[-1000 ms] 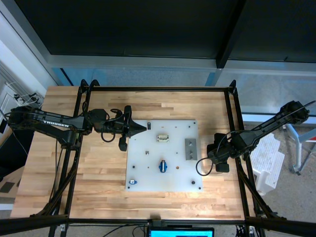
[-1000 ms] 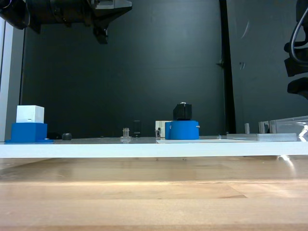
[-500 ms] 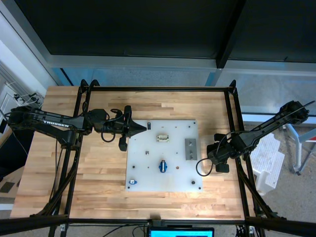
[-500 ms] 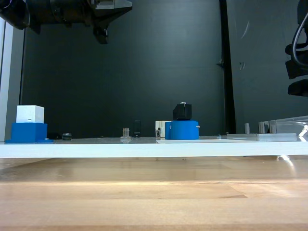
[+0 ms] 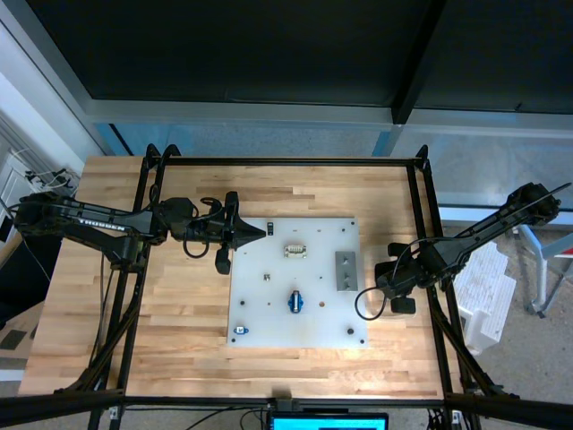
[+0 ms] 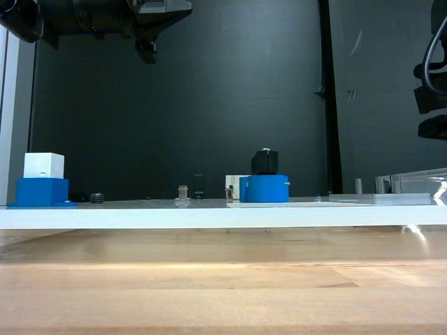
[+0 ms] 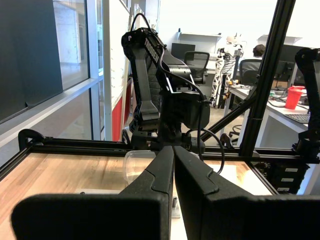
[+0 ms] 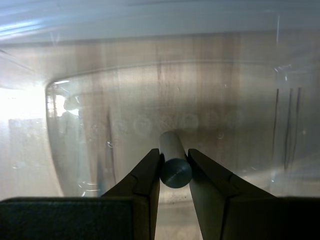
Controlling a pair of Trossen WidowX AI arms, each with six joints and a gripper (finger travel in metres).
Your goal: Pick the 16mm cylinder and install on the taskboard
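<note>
the right gripper (image 8: pixel 174 161) was clamped on the peg (image 8: pixel 175 170) — its long axis running out along the jaws — above a clear tray (image 8: pixel 75 130) just right of the board (image 5: pixel 269 309). the left gripper (image 5: pixel 262 231), jaws pressed together, hung over the board's far left corner.

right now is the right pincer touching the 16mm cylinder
Touching: right wrist view shows the right pincer, over the tray, clamping the 16mm cylinder, no gap. Left pincer hovers shut by the taskboard's left edge.
</note>
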